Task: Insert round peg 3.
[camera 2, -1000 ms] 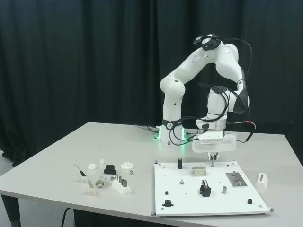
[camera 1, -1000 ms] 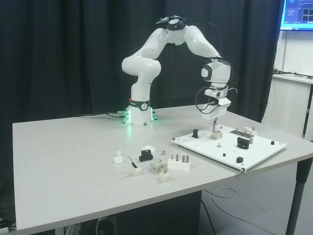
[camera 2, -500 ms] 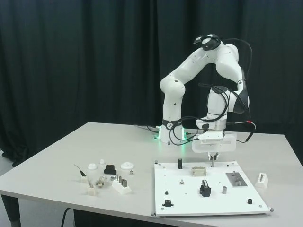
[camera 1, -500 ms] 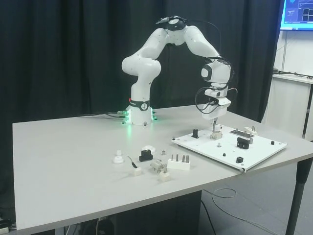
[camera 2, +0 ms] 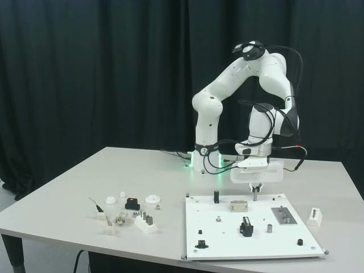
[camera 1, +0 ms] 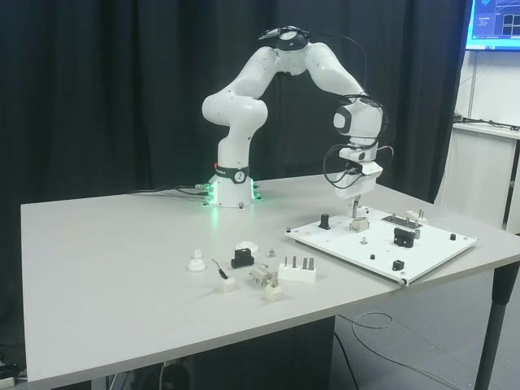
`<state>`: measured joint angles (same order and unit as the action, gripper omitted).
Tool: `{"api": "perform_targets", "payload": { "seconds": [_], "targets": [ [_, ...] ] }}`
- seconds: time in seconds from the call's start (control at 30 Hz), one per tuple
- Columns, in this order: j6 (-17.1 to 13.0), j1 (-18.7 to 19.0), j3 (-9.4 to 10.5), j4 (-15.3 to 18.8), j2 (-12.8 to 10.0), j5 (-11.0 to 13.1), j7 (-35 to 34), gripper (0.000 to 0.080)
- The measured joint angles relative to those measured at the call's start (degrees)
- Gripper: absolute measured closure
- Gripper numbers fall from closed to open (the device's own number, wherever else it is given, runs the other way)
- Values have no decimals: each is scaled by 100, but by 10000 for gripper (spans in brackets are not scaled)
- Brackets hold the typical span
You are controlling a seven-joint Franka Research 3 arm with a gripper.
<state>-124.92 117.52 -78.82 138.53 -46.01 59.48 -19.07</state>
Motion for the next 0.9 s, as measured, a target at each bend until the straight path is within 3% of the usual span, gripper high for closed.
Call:
{"api": "perform_targets", "payload": {
  "seconds": [0.9],
  "targets": [
    [-64, 30, -2, 28, -4, 9, -62, 691]
  ]
}}
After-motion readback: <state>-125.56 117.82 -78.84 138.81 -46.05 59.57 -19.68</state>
